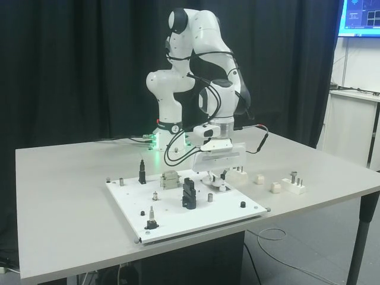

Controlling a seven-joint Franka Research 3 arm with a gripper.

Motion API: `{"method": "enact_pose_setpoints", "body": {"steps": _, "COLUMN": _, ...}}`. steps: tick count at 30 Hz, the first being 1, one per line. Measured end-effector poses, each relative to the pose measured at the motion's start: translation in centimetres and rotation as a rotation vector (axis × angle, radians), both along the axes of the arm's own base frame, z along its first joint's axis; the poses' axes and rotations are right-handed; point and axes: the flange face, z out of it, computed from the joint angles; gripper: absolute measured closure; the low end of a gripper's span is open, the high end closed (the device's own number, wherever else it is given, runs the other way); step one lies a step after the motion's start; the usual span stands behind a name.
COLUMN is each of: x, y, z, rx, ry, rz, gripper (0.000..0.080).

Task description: Insert medium gear.

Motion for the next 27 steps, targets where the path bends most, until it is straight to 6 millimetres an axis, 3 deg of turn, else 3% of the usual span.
{"method": "enact_pose_setpoints", "body": {"steps": 27, "x": -0.01, "y": -0.06, "z": -0.05, "rx": 0.007, "ry": -0.002, "rz": 0.015, "gripper": 0.0521}}
